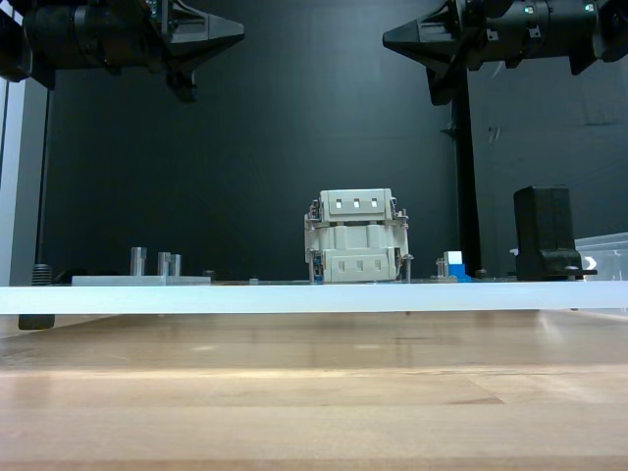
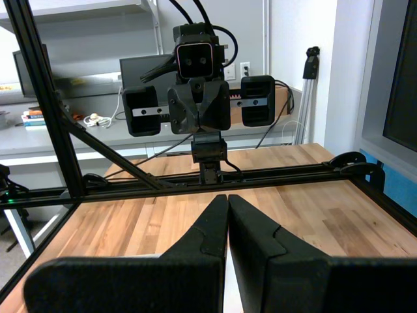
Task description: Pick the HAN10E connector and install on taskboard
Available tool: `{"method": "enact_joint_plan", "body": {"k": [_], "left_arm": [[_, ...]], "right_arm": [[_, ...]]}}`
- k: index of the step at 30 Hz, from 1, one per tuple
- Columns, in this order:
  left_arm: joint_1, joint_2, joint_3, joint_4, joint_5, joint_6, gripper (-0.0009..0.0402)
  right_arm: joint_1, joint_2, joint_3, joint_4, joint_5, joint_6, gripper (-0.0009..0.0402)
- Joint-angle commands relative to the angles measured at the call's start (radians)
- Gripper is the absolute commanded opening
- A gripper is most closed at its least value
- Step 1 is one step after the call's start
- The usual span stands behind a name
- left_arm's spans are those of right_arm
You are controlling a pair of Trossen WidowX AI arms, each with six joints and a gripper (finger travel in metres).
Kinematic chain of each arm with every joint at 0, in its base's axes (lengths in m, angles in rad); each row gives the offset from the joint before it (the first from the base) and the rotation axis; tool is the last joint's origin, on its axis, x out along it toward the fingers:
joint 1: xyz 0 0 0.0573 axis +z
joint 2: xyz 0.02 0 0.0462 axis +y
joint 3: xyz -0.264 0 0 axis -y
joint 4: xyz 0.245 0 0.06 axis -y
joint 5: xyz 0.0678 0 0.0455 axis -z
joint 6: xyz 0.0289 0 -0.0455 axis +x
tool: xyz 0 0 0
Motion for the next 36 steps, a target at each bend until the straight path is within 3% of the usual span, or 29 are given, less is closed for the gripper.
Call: {"method": "enact_joint_plan", "body": {"k": [1,36], "left_arm": [[0.0,0.0,0.0,0.0,0.0,0.0,0.0001],[0.0,0.0,0.0,0.0,0.0,0.0,0.0001]], "right_arm": [[0.0,0.0,0.0,0.0,0.0,0.0,0.0],[0.0,0.0,0.0,-0.038,0.0,0.0,0.0]]}}
